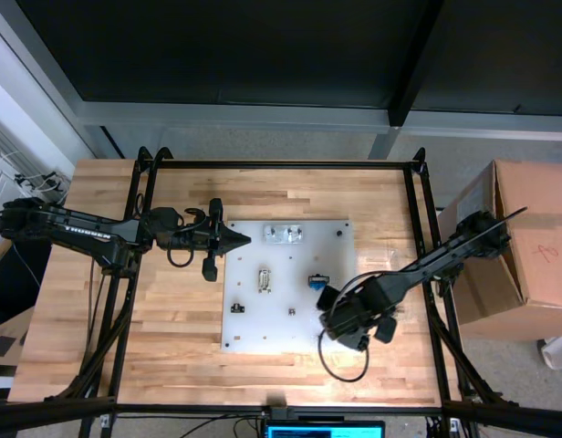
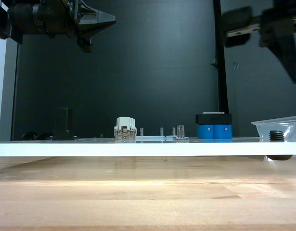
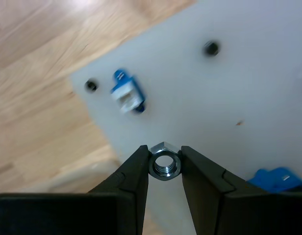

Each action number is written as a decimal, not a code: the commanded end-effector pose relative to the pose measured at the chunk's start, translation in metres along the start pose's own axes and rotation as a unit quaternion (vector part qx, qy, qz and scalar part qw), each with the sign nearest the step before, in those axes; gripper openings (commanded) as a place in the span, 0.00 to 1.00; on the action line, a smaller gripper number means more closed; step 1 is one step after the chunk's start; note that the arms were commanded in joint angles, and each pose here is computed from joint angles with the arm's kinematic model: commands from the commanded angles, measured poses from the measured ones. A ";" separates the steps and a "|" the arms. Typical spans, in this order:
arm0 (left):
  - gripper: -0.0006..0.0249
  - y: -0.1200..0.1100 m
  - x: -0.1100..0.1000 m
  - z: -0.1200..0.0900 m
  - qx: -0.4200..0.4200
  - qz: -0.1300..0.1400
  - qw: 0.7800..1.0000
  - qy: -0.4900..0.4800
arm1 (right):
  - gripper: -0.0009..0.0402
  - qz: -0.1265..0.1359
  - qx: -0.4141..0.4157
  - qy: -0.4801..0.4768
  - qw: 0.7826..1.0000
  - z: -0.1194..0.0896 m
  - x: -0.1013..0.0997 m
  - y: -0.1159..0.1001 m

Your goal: Pick the M12 nut and place it on its threads and fasten

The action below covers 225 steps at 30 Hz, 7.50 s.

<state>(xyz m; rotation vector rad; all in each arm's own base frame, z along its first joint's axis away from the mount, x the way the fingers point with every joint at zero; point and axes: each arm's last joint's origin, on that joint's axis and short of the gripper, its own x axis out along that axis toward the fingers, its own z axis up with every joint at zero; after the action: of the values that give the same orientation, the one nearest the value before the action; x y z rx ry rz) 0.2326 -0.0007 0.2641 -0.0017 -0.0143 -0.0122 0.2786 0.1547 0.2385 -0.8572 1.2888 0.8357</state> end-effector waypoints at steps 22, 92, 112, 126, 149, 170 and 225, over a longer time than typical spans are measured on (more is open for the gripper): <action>0.02 0.000 0.000 0.000 0.000 0.000 1.000 0.000 | 0.08 0.001 -0.111 0.002 0.994 0.054 0.039 -0.033; 0.02 0.000 0.000 0.000 0.000 0.000 1.000 0.000 | 0.08 0.001 0.113 0.002 0.994 0.052 0.070 -0.041; 0.02 0.000 0.000 0.000 0.000 0.000 1.000 0.000 | 0.08 0.001 0.482 0.009 0.876 0.051 0.070 -0.040; 0.03 0.000 0.000 0.000 0.000 0.000 1.000 0.000 | 0.08 -0.002 0.747 0.007 0.665 0.050 0.068 -0.040; 0.02 0.000 0.000 0.000 0.000 0.000 1.000 0.000 | 0.12 -0.017 0.847 0.002 0.532 0.049 0.069 -0.040; 0.02 0.000 0.000 0.000 0.000 0.000 1.000 0.000 | 0.58 -0.010 0.846 -0.006 0.533 0.048 0.059 -0.039; 0.02 0.000 0.000 0.000 0.000 0.000 1.000 0.000 | 0.02 0.044 0.512 -0.010 0.858 0.037 0.056 -0.025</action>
<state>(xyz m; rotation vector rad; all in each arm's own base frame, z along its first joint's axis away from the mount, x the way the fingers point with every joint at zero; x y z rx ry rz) 0.2325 -0.0007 0.2642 -0.0017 -0.0143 -0.0126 0.3231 0.1799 0.1866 0.0895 1.5102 0.1536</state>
